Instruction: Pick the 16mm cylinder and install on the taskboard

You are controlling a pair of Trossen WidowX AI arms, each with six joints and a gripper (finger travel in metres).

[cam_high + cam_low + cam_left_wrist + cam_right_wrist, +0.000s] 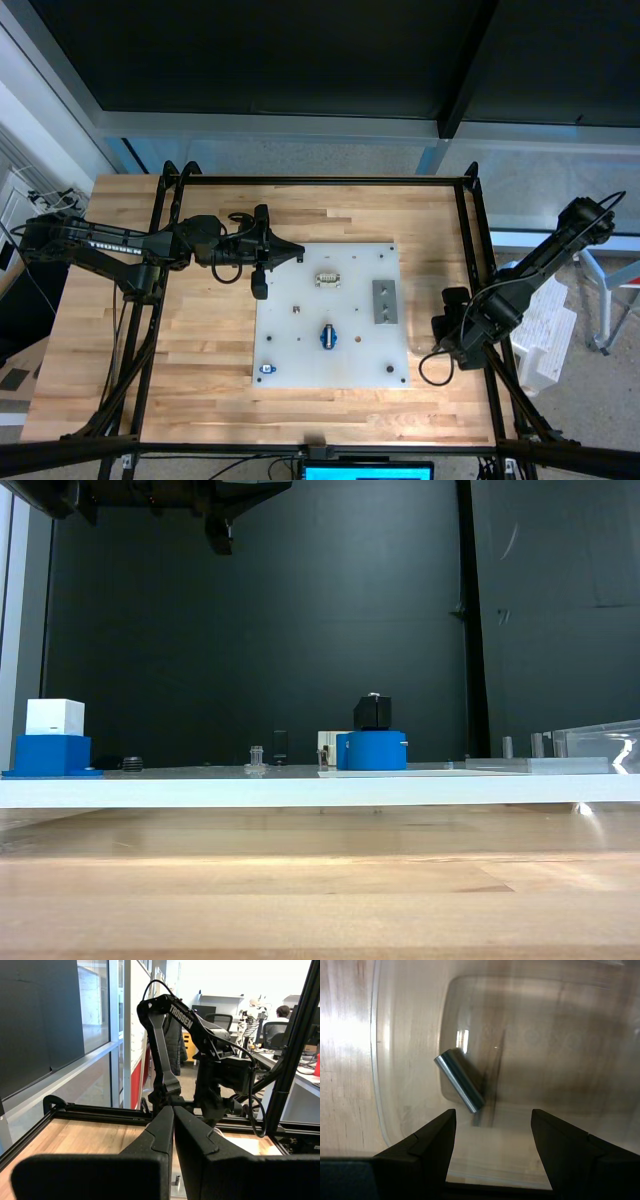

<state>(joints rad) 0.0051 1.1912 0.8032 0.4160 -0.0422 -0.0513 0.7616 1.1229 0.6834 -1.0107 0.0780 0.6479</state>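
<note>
The 16mm cylinder [459,1080], a short smooth peg of grey polished metal with a bright streak along its side, lies on its side and askew on the floor of a clear plastic tray [376,1060] with rounded glossy walls; it touches neither finger. The right gripper [492,1119] hangs over that tray with its two black, wedge-shaped fingers [427,1140] spread wide; the peg lies ahead of the gap, nearer one finger than the other; in the high view this gripper is just off the right edge of the taskboard [300,340].

The taskboard is a flat, matt white square plate dotted with small holes, resting on the pale wooden butcher-block table [190,350]; it carries a rectangular grey metal block [385,301] toward its right side, a round blue fitting [328,337] near its middle and a ribbed beige connector [326,278] farther back.

The left gripper [173,1110] is held high above the board's far left corner; its black angular fingers are pressed together along one seam with nothing visible between them.
</note>
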